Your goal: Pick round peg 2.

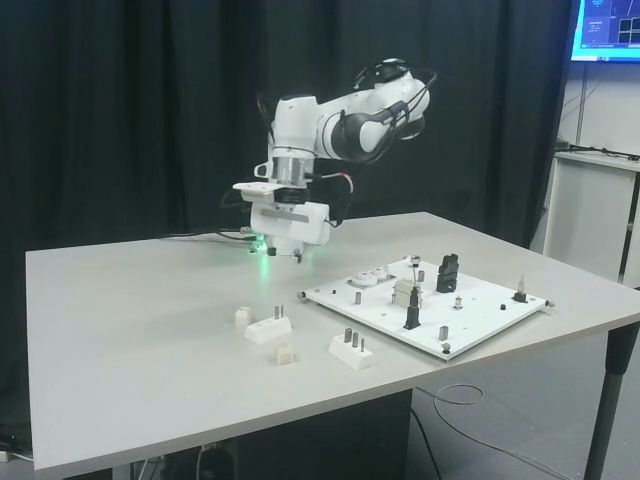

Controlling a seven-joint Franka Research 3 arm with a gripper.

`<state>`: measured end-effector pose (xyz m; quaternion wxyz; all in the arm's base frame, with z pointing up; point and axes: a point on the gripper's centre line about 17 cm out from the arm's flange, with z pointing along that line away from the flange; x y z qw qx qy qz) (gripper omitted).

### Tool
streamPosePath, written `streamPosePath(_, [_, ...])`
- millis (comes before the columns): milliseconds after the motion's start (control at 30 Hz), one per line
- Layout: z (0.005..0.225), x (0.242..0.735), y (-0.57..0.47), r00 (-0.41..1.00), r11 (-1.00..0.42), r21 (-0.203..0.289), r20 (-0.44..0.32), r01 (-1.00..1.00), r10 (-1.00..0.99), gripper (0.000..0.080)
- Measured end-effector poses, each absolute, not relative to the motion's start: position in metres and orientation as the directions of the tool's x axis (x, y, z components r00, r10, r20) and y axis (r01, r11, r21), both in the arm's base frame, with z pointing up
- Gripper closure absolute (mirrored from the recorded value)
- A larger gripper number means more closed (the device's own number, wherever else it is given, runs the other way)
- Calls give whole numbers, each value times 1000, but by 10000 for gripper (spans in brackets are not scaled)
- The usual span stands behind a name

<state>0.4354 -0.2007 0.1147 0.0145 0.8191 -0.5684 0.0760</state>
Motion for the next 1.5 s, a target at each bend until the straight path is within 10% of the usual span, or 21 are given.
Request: streamPosePath(1500, [66,483,-244,339,-352,-56,164,-935,-927,3])
